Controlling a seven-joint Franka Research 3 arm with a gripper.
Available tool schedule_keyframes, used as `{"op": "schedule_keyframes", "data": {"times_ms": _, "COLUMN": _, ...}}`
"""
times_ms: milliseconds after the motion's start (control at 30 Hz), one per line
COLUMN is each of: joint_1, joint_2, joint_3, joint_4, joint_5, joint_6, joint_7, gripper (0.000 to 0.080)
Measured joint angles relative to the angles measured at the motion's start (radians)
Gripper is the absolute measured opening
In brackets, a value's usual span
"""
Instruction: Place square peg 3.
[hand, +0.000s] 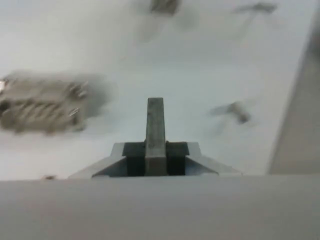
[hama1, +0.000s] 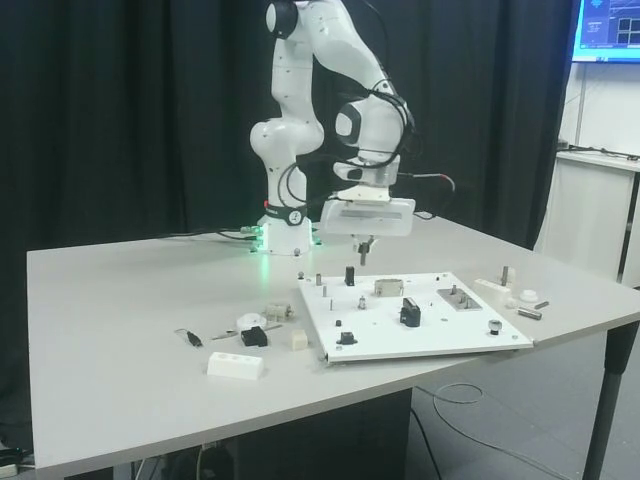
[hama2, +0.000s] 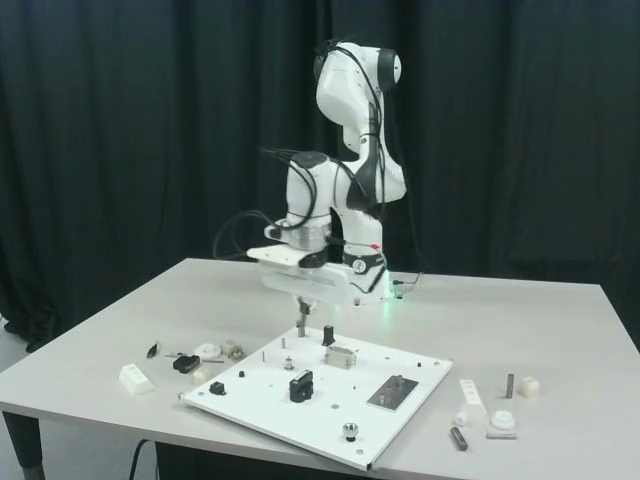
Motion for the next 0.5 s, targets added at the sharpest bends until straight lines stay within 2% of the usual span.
{"op": "schedule_keyframes", "data": {"times_ms": 233, "joint_1": -0.058, "joint_2": 0.021, "joint_3": -0.039, "joint_4": 0.045, "joint_5": -0.03, "joint_6": 0.046, "joint_7": -0.116, "gripper": 0.0075}}
{"op": "schedule_keyframes", "data": {"times_ms": 500, "joint_1": -0.151, "joint_2": 0.094, "joint_3": -0.051, "joint_4": 0.116, "joint_5": -0.023, "joint_6": 0.122, "joint_7": -0.249, "gripper": 0.0075}}
